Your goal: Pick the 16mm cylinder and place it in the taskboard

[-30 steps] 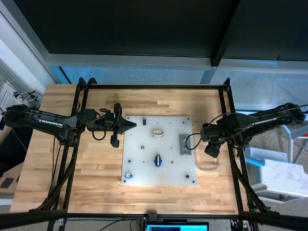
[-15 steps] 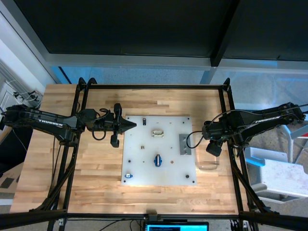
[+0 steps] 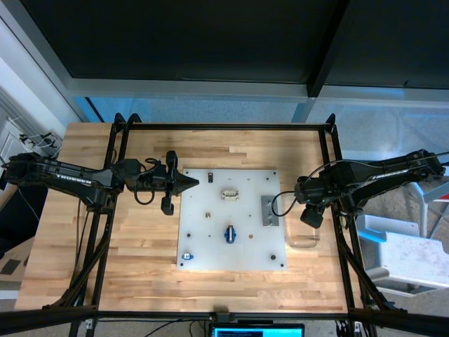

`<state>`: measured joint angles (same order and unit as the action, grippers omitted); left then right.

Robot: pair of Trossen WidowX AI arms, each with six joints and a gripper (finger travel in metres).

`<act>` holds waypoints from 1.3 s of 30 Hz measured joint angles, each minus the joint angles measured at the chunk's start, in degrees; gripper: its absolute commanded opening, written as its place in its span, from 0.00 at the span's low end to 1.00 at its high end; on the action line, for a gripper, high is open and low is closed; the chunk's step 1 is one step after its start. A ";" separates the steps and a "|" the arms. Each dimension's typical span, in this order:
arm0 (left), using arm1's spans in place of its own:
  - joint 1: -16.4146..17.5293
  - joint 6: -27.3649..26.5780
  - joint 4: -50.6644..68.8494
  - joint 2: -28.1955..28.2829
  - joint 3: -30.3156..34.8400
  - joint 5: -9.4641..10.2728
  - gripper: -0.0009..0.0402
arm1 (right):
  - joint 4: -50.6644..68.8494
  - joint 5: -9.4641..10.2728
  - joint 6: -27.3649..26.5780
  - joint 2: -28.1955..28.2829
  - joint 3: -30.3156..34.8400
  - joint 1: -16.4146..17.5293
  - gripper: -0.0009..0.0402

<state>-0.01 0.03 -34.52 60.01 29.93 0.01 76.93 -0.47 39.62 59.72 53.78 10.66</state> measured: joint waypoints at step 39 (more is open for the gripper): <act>0.00 0.00 0.02 -0.02 0.02 0.02 0.02 | -8.00 -0.22 -9.88 23.98 15.32 4.72 0.08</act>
<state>-0.01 0.03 -34.50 59.99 29.95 0.03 68.93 -0.69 29.74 83.70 69.10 15.38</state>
